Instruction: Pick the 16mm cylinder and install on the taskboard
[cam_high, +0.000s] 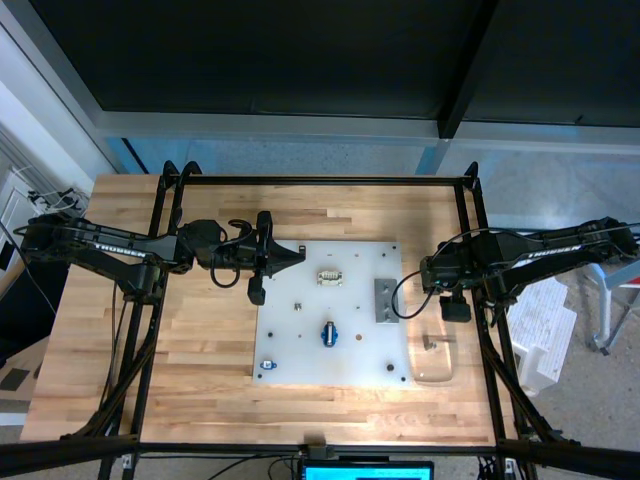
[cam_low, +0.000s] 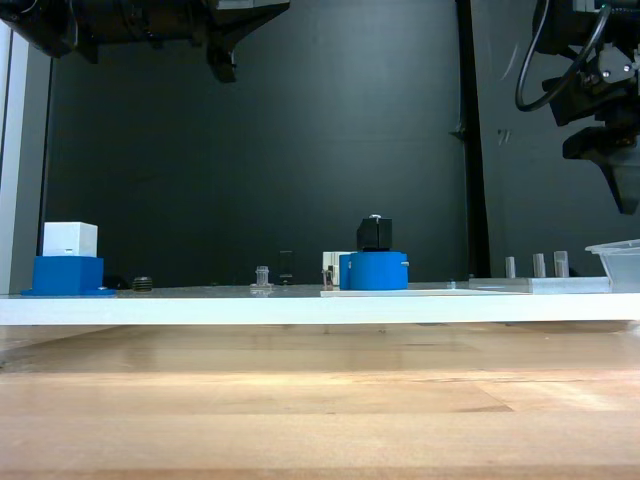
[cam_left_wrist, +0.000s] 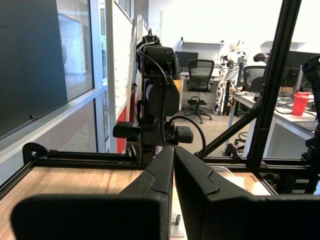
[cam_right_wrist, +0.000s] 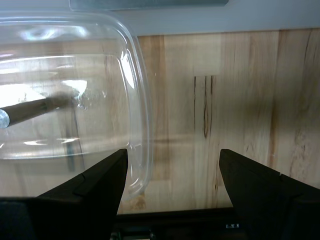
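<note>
Right gripper (cam_right_wrist: 172, 155), jaws spread and empty, hovers over clear tray (cam_right_wrist: 141, 100) at taskboard's (cam_high: 300, 340) 4 o'clock. Left gripper (cam_left_wrist: 173, 150), closed and empty, at 10 o'clock.

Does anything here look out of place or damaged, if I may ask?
Nothing stands out. The taskboard lies flat, the clear tray beside it; the left gripper hangs shut above its left edge, the right gripper open over the tray's edge.

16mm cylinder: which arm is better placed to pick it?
Right. The right gripper hangs open over the edge of the clear tray holding the 16mm cylinder; the left gripper is shut, across the taskboard at its left edge.
</note>
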